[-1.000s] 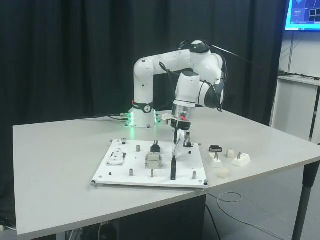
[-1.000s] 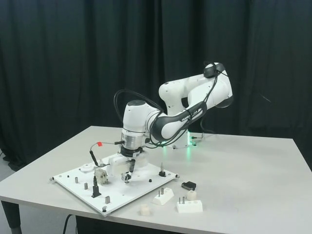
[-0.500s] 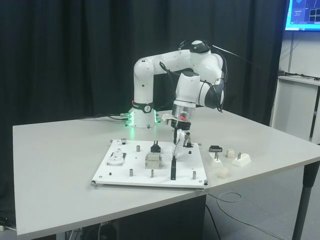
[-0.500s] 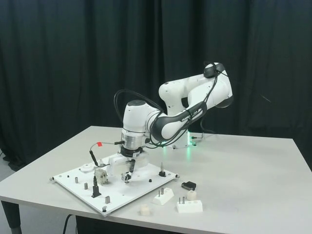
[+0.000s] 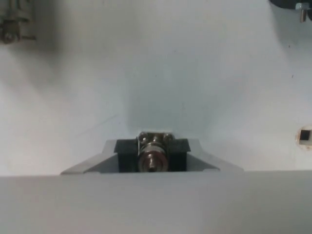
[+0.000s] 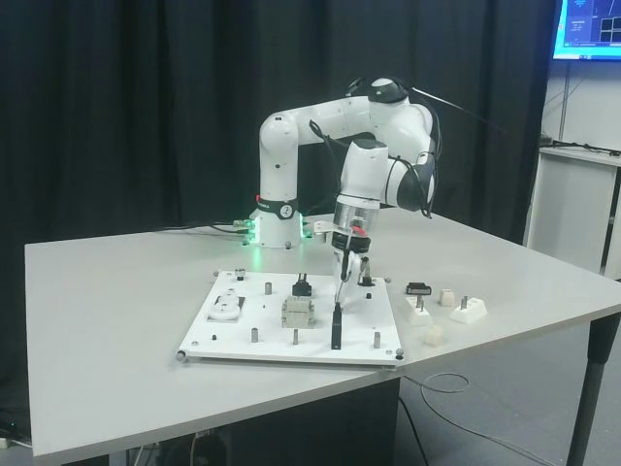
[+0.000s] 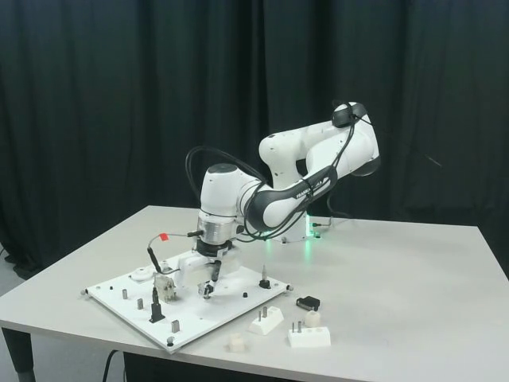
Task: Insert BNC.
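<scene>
In the wrist view a metal BNC plug [image 5: 154, 152] sits between black finger pads [image 5: 126, 155], so my gripper [image 5: 154, 159] is shut on it, just above the white board [image 5: 146, 73]. No socket shows directly below the plug. In the first room view the gripper [image 6: 346, 264] hangs over the far right part of the board [image 6: 243, 335], fingers pointing down. The second room view shows the gripper [image 7: 211, 274] low over the board [image 7: 191, 322], the plug tip [image 7: 207, 291] close to the surface, and a thin cable [image 7: 151, 248] arching away to the left.
The board carries a grey connector block [image 6: 298, 313], a black upright post [image 6: 336, 330], a white round part [image 6: 226, 309] and small pegs. Right of the board lie white blocks [image 6: 466, 309] and a black part [image 6: 418, 288]. A small socket [image 5: 304, 135] shows in the wrist view.
The gripper has shifted very slightly, rising a little above the board with the plug still held. Nothing else has moved.
</scene>
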You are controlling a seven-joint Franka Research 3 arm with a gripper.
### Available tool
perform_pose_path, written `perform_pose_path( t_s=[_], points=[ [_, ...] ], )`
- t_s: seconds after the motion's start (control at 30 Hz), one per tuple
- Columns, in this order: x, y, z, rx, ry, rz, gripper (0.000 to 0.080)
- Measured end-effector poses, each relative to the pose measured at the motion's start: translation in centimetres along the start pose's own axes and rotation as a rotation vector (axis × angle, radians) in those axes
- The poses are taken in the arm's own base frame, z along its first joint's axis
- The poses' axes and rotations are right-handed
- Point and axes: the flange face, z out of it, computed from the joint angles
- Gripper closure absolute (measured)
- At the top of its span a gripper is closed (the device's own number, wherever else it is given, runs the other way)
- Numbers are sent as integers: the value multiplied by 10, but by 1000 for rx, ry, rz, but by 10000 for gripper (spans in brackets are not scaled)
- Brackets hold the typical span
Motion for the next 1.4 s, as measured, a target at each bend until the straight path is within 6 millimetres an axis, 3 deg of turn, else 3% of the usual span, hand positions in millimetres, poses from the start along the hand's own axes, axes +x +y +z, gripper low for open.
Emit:
perform_pose_path(
  t_s=[1.4],
  points=[
    [-2,-9,4,-64,5,-133,682]
  ],
)
